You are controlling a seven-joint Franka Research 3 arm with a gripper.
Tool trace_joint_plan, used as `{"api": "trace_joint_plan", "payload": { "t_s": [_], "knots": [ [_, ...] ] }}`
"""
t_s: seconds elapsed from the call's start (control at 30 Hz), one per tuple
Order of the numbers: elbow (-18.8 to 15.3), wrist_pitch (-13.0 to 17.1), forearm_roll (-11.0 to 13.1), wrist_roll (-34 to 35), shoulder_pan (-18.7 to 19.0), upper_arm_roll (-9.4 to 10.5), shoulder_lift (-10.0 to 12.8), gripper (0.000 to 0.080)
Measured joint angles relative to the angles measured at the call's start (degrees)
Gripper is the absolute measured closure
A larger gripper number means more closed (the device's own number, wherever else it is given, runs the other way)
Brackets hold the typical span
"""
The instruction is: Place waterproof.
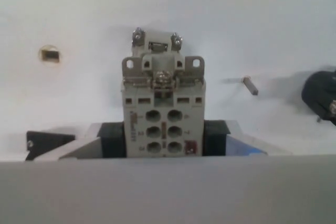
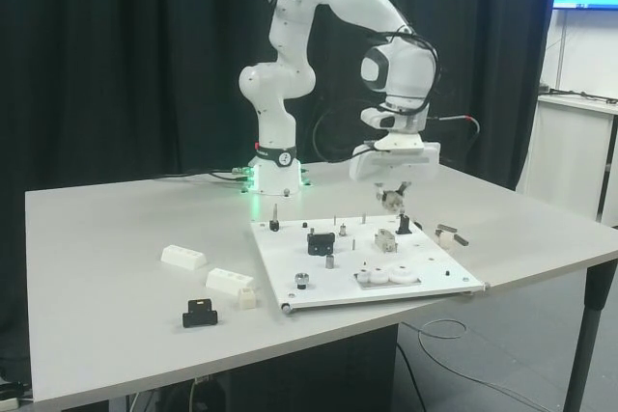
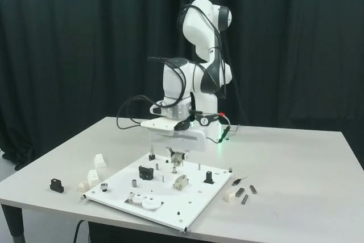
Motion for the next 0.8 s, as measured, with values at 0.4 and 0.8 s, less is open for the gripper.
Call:
{"api": "trace_joint_plan", "payload": {
  "t_s": [0.4,0.8],
  "knots": [
    [1.18,-2.12,-0.01,0.14,0.0,-0.05,-0.96,0.0495],
    [1.19,-2.12,-0.01,0.02,0.1,-0.04,-0.96,0.0495]
  ]
}}
